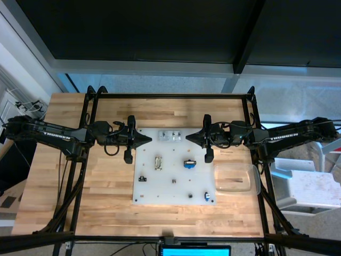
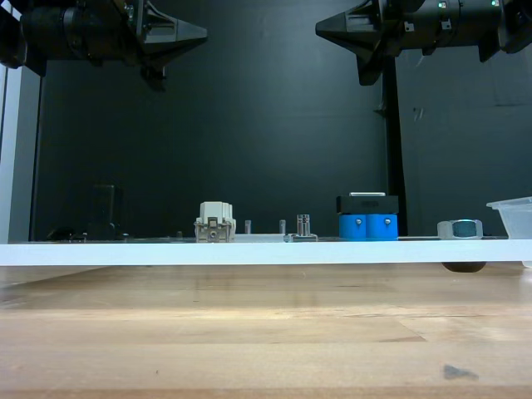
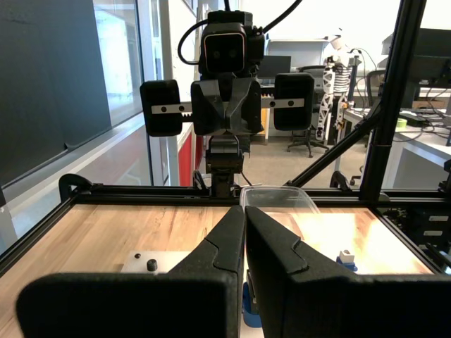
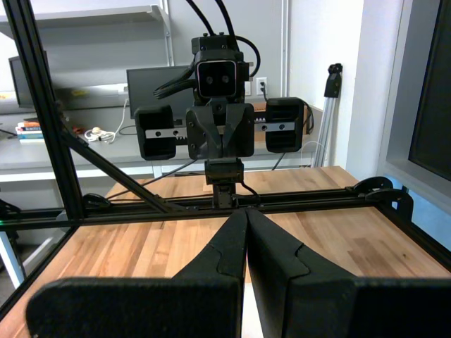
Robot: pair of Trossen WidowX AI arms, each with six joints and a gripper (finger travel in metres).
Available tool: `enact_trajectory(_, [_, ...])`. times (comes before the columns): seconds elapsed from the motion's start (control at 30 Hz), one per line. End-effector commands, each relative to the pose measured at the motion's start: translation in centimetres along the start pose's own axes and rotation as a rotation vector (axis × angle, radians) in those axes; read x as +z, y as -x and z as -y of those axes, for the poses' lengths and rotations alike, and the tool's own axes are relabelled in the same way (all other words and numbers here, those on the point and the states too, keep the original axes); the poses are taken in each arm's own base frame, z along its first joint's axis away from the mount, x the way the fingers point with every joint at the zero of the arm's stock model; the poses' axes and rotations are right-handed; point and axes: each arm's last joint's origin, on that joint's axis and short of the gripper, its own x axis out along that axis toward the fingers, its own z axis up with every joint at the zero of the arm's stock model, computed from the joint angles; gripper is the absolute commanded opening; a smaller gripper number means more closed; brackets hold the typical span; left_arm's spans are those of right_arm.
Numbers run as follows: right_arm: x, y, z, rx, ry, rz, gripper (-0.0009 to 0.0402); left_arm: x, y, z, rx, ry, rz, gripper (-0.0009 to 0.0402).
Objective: Unfasten the M12 fastener and place in the container
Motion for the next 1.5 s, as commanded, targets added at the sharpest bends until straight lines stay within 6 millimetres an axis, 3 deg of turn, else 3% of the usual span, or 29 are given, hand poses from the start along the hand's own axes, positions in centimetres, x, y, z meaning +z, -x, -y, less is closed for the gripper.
enact_trajectory(0.03, [0.7, 0.0, 0.0, -0.034, -0.007, 0.069, 0.0000, 0.0, 0.0, 0.0, 0.000, 0.000, 0.000, 0.0000])
enact_trajectory(0.37, [0.7, 0.0, 0.0, -0.033, -0.005, 0.069, 0.0000, 0.0, 0.0, 0.0, 0.000, 0.000, 0.001, 0.0000])
enact_trajectory(0.5, [0.7, -0.3, -0.4, -0.007, 0.035, -0.060, 0.0000, 0.0, 0.0, 0.0, 0.000, 0.000, 0.000, 0.0000])
enact_trajectory(1.0, [2.1, -0.7, -4.9, 0.205, 0.281, -0.652, 0.0000, 0.0, 0.0, 0.0, 0.000, 0.000, 0.000, 0.0000])
enact_trajectory(1.3, [1.0, -2.8, -8.8, 0.328, 0.412, -0.941, 0.0000, 0.0, 0.0, 0.0, 0.000, 0.000, 0.000, 0.0000])
enact_trajectory(1.5, [0.8, -4.4, -11.4, 0.295, 0.391, -1.108, 0.0000, 0.0, 0.0, 0.0, 0.000, 0.000, 0.001, 0.0000])
